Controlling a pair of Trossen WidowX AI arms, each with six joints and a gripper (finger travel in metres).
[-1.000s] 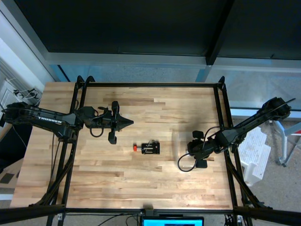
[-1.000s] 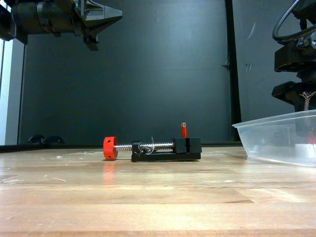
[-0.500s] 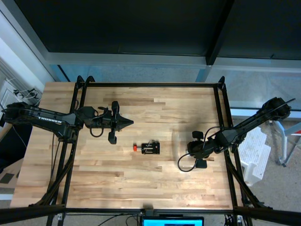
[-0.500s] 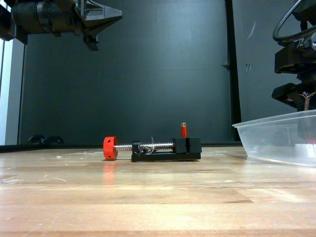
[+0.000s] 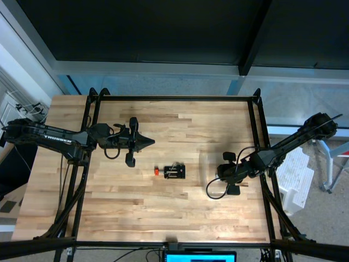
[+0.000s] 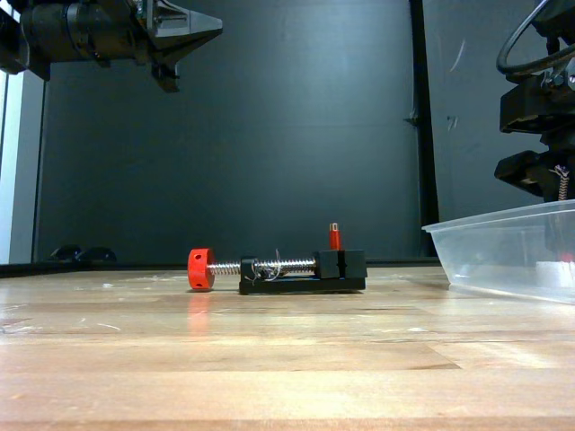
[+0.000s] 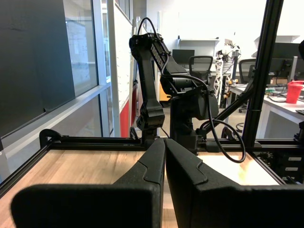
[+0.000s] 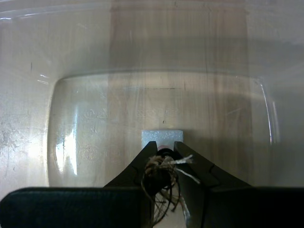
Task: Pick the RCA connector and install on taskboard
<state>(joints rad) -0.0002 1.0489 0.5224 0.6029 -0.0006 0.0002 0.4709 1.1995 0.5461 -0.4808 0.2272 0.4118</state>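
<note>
The taskboard (image 5: 173,172) is a small black fixture with a red knob on a screw and a short red stub, standing mid-table (image 6: 301,269). My right gripper (image 8: 165,147) reaches down into a clear tray (image 6: 485,256) to its right. Its fingers are closed on the RCA connector (image 8: 162,137), a small whitish piece with a red-dark part, at the tray floor. Frayed wire hangs in front of the fingers. In the high view the right gripper (image 5: 226,173) sits right of the taskboard. My left gripper (image 5: 151,142) hovers shut and empty, high above the table's left (image 6: 216,30).
The clear plastic tray (image 8: 95,61) surrounds the right gripper on all sides. A black frame (image 5: 174,99) borders the wooden table. Bare wood lies between the taskboard and the tray. The right arm's base shows in the left wrist view (image 7: 190,104).
The right gripper has shifted very slightly over the tray. The left arm and the taskboard have not moved.
</note>
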